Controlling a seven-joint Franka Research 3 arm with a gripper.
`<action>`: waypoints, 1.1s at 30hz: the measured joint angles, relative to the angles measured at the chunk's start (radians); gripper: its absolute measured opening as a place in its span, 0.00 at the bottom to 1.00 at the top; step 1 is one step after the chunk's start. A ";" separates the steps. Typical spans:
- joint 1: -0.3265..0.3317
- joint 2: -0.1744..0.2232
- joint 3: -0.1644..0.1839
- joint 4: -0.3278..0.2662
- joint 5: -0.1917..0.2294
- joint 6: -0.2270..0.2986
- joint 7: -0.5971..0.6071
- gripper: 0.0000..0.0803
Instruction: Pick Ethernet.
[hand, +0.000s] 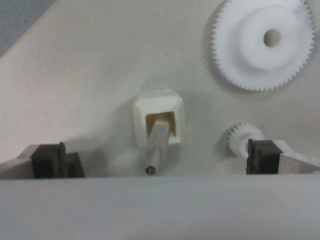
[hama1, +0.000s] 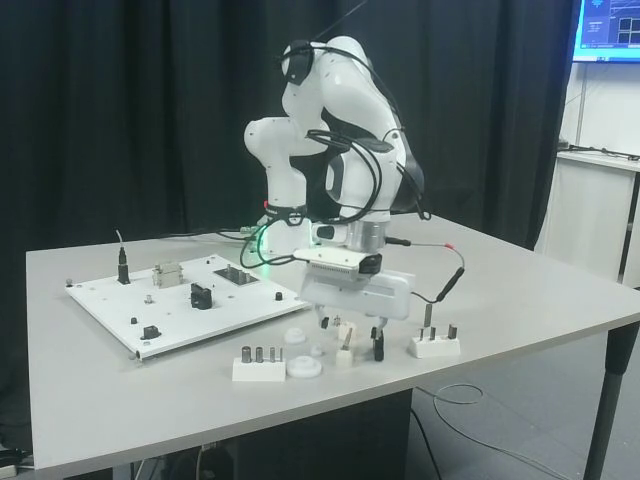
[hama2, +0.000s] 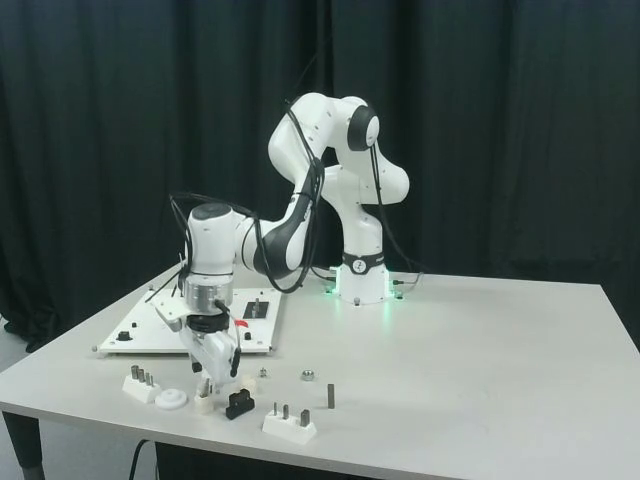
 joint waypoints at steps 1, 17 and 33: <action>0.000 0.003 0.000 0.000 0.000 0.003 -0.001 1.00; 0.000 0.026 0.001 0.000 -0.001 0.030 -0.031 1.00; 0.000 0.030 0.003 0.001 -0.002 0.030 -0.074 1.00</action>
